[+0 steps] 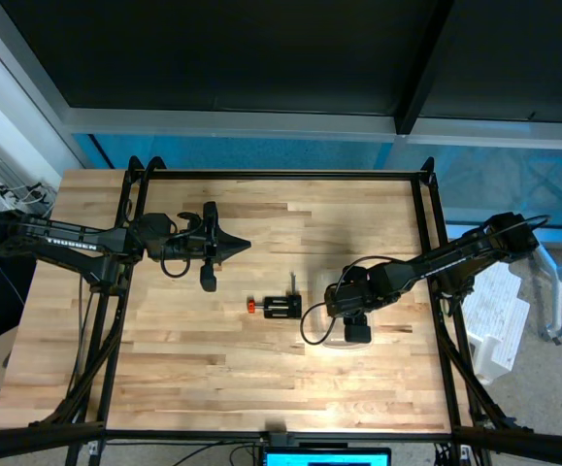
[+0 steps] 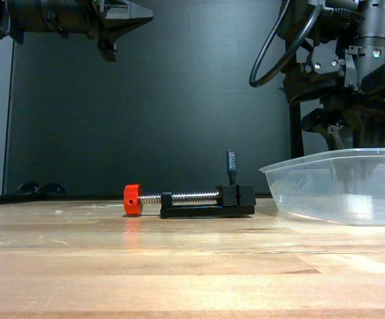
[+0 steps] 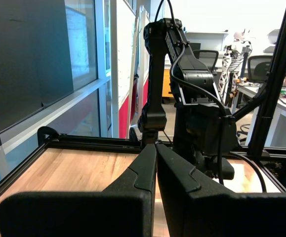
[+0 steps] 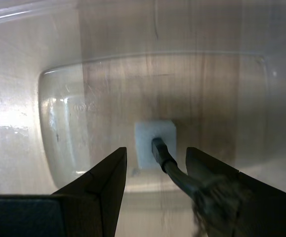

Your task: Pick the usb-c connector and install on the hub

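The hub (image 1: 281, 308) is a small black block with an orange-red knob (image 2: 133, 199), lying mid-table with a thin dark pin (image 2: 231, 163) standing up from it. To its right, inside the clear tray (image 2: 325, 161), the dark usb-c connector (image 4: 159, 149) rests on a white foam square (image 4: 155, 134), its cable trailing back. My right gripper (image 4: 155, 165) hangs open just above, one finger on each side of the connector, touching nothing. High over the table's left part, my left gripper (image 3: 156, 146) is shut and empty.
A black frame (image 1: 281, 176) borders the wooden table. The tray's wall (image 4: 59, 123) rises close around the right gripper. The hub sits a short way left of the tray. The left arm (image 1: 67, 243) stays well above the table.
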